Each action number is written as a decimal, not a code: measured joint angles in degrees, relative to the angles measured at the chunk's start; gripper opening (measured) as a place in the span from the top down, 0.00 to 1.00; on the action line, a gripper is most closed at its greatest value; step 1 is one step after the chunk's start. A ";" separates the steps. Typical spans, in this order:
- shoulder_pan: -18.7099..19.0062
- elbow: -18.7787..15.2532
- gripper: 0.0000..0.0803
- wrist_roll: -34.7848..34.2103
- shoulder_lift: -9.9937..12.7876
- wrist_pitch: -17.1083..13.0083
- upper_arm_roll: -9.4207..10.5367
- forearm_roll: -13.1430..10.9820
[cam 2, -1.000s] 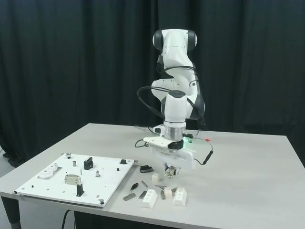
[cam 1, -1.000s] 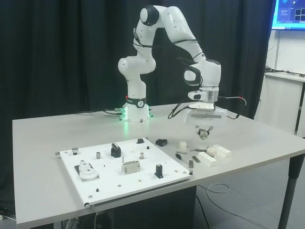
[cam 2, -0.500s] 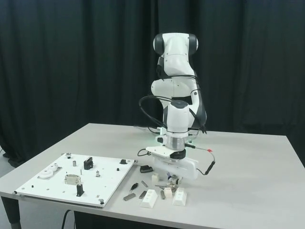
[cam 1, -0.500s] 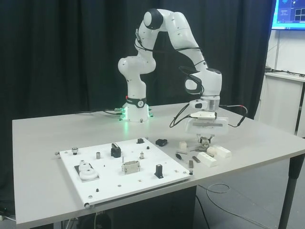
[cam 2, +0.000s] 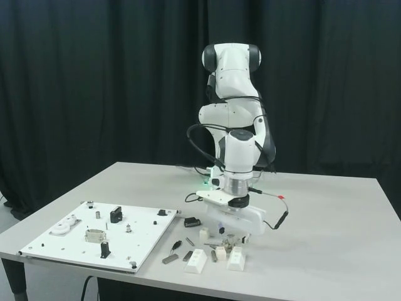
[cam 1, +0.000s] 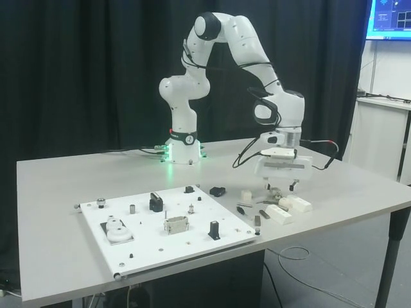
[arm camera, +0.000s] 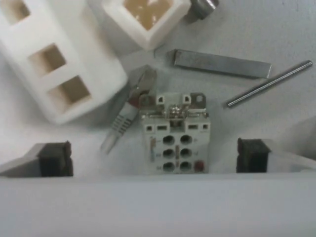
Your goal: Place waterproof.
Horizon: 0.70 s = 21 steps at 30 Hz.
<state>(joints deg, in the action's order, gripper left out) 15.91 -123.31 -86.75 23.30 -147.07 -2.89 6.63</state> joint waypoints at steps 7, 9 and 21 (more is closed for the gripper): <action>0.00 1.91 0.02 0.00 -0.73 3.87 0.41 0.72; 0.00 2.45 0.02 0.00 -0.85 4.88 0.43 0.83; 0.00 4.82 0.00 0.00 -1.23 8.98 0.43 1.57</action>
